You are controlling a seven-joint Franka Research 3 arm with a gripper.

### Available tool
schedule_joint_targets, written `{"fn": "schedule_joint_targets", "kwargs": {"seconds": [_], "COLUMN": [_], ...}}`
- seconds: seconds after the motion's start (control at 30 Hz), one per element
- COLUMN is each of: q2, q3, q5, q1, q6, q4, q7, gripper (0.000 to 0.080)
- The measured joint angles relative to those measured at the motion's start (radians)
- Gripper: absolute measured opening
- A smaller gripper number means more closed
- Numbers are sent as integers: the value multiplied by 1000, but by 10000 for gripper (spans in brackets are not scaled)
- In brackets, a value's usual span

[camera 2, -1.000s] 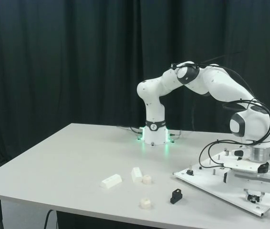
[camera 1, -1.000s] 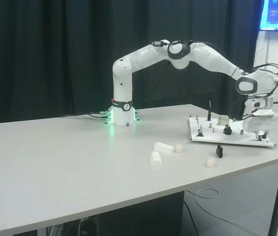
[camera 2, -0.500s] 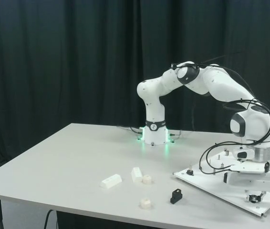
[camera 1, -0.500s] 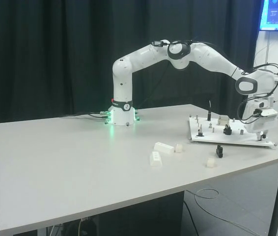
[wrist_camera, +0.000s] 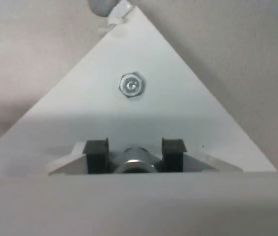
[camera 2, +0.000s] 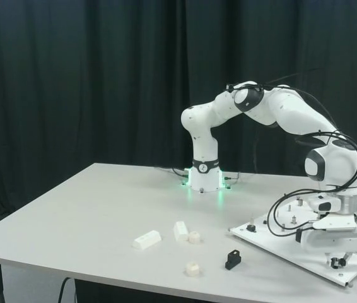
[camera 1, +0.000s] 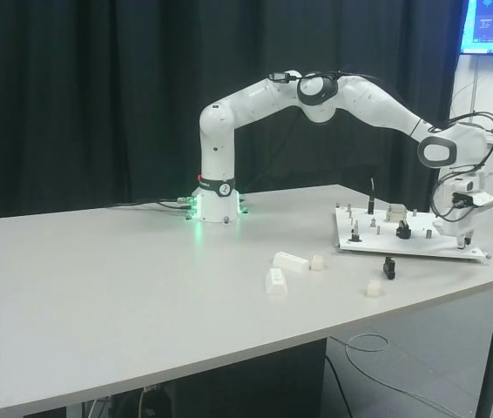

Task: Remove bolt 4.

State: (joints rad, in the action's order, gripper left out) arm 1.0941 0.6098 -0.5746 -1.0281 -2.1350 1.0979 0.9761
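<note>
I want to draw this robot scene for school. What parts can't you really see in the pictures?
- Wrist view: the bolt between the gripper fingers is half cut off by the camera housing; its lower part is hidden.
- First room view: the small parts standing on the white plate are too tiny to identify, so which is bolt 4 is unclear.
- Second room view: the gripper fingertips sit under the white hand, mostly hidden.

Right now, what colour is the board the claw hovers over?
White board, clearest in the wrist view.
</note>
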Motion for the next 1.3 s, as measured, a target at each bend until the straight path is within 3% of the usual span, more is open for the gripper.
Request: {"fn": "schedule_joint_targets", "kwargs": {"seconds": [0.33, 0.7, 1.3], "q2": [0, 0, -1], "q3": [-2, -3, -1], "q5": [-2, -3, -5], "q1": [0, 0, 4], "q6": [0, -1, 1], "q4": [-1, -8, -40], "q7": [-225, -381, -424], "gripper": [229, 229, 229]}}
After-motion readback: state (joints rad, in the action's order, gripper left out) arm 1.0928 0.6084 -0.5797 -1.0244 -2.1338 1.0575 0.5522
